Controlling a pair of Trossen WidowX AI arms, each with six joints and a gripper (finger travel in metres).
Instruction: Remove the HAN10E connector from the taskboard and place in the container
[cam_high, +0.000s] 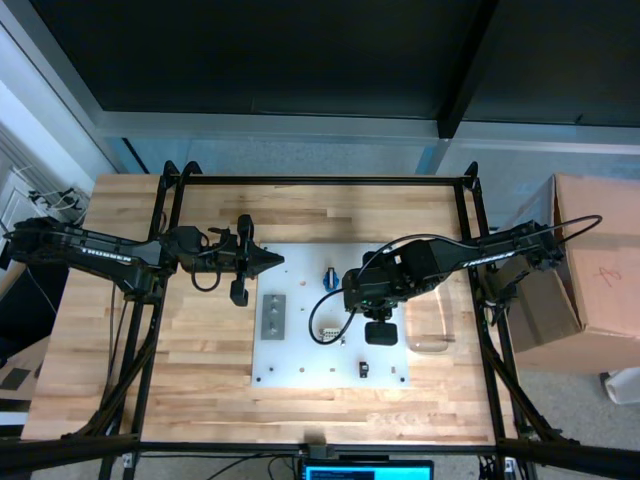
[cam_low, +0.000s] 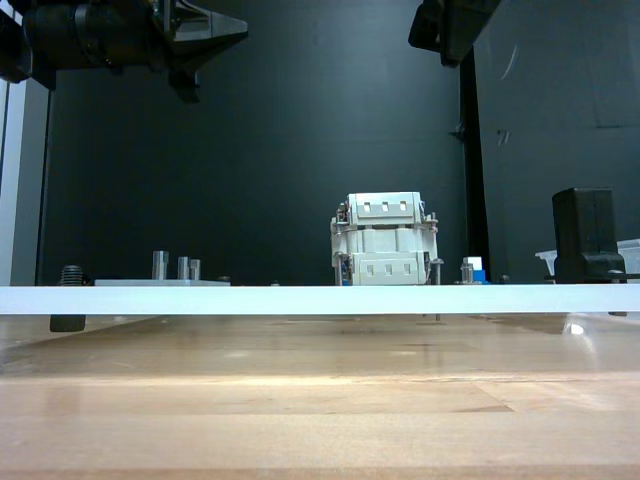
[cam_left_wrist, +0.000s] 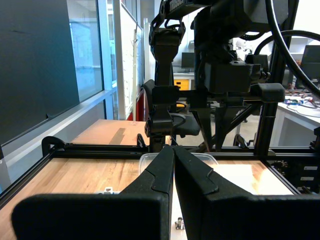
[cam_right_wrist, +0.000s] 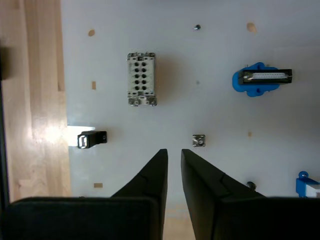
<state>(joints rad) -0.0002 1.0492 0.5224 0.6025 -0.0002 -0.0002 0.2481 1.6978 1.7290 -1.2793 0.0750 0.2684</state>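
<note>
HAN10E connector (cam_right_wrist: 141, 80) seated, left end effector (cam_left_wrist: 173, 150) aloft; right end effector (cam_right_wrist: 173, 152) overhead

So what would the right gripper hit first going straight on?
Likely bare taskboard beside the seated HAN10E connector; right gripper points down above it, left gripper hovers over the board's left edge.

So the left end effector (cam_left_wrist: 173, 147) is sitting with its fingers (cam_left_wrist: 155, 175) pressed together, pointing across the wooden tabletop (cam_left_wrist: 75, 175) at the right arm (cam_left_wrist: 220, 75), which is hanging over a clear container (cam_left_wrist: 214, 160) past the black frame rail (cam_left_wrist: 100, 150).
</note>
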